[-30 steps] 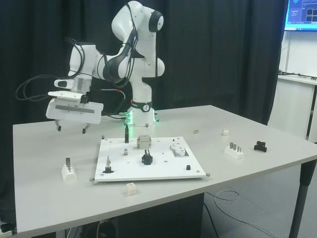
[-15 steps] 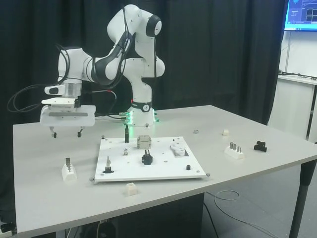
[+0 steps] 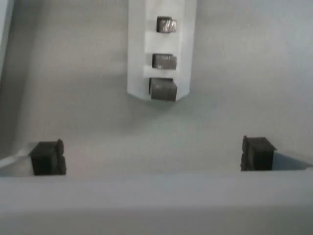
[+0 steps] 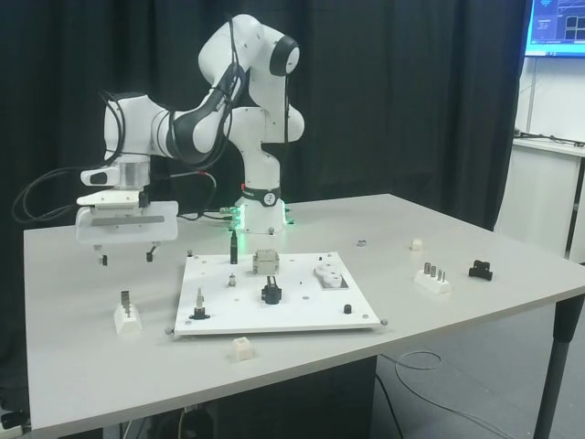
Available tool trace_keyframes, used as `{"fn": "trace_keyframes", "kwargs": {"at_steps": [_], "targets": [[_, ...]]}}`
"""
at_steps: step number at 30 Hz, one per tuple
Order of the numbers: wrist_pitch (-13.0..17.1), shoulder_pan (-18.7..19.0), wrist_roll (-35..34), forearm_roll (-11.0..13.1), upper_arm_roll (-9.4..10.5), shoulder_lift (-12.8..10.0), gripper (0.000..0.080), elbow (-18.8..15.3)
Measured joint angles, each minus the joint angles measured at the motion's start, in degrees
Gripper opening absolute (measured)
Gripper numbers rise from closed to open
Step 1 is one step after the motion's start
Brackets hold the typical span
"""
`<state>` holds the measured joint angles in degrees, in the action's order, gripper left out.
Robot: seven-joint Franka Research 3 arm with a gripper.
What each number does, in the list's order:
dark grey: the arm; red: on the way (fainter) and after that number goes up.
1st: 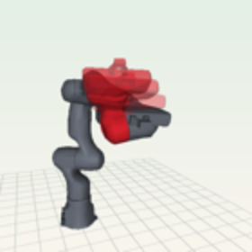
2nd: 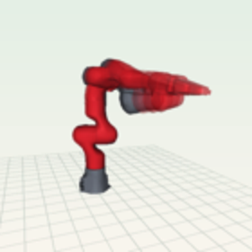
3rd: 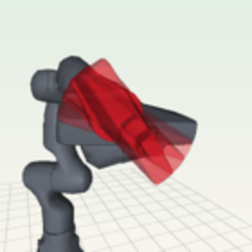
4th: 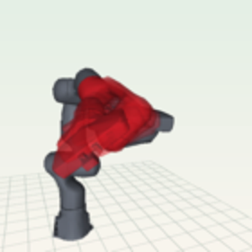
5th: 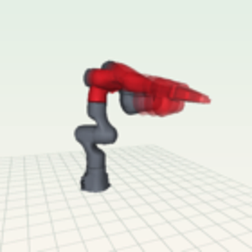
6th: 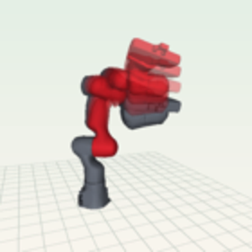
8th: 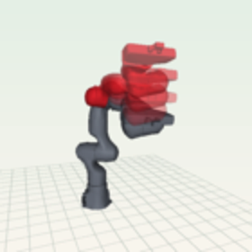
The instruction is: Pick square peg 4.
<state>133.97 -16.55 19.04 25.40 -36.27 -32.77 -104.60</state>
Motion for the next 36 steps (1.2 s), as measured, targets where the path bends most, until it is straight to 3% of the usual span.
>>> {"fn": "trace_keyframes", "kwargs": {"at_steps": [13,26,36], "targets": [[-2.23,-0.62,-3.33,0.34,-0.03,-4.83,0.08,3.51],[-2.64,-0.8,-4.38,3.38,-0.03,-7.35,0.08,5.01],[-2.63,-0.87,-4.38,3.85,0.08,-9.25,0.08,6.81]]}}
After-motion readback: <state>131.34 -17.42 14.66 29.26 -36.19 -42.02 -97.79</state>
